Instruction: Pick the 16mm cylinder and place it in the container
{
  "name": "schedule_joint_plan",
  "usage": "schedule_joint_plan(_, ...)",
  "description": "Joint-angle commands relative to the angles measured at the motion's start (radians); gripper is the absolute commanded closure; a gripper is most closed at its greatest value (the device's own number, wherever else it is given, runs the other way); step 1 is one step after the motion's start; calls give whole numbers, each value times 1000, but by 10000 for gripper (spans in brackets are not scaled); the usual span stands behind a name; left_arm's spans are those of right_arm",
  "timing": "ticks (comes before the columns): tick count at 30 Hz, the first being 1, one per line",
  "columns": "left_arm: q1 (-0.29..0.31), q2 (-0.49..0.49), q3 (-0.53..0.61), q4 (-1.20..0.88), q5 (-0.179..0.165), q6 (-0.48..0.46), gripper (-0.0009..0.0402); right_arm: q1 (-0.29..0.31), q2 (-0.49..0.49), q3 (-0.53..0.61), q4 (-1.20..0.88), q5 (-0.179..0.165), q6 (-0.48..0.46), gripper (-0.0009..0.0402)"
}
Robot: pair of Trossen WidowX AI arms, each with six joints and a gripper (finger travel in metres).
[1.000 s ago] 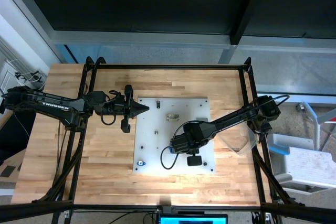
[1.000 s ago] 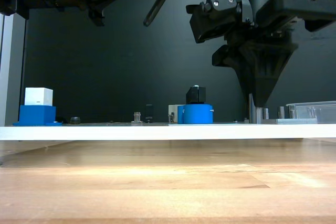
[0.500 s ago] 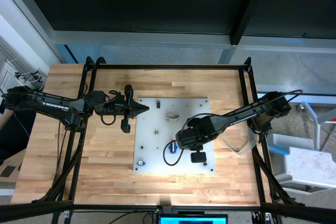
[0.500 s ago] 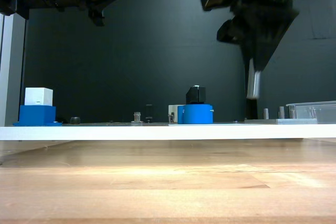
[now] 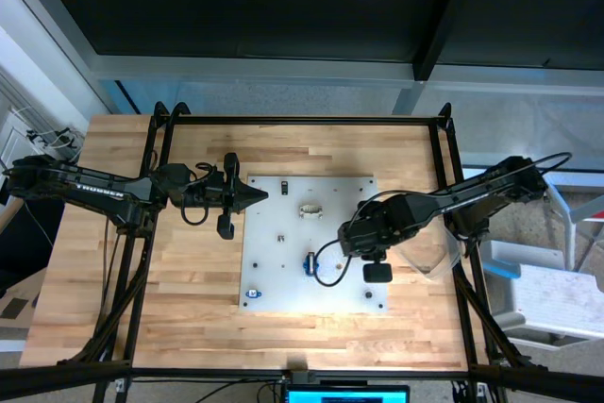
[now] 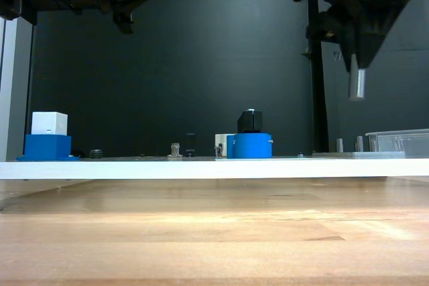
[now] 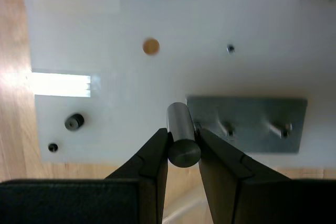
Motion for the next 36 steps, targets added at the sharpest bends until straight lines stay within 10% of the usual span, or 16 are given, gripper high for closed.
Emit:
schedule_joint_plan(1, 0, 0, 0, 0, 0, 0, 393, -8, -52, -56, -1, 0, 32, 377)
schedule_joint_plan(36, 0, 0, 0, 0, 0, 0, 393, -143, -338, -415, -74, -52, 249, 377)
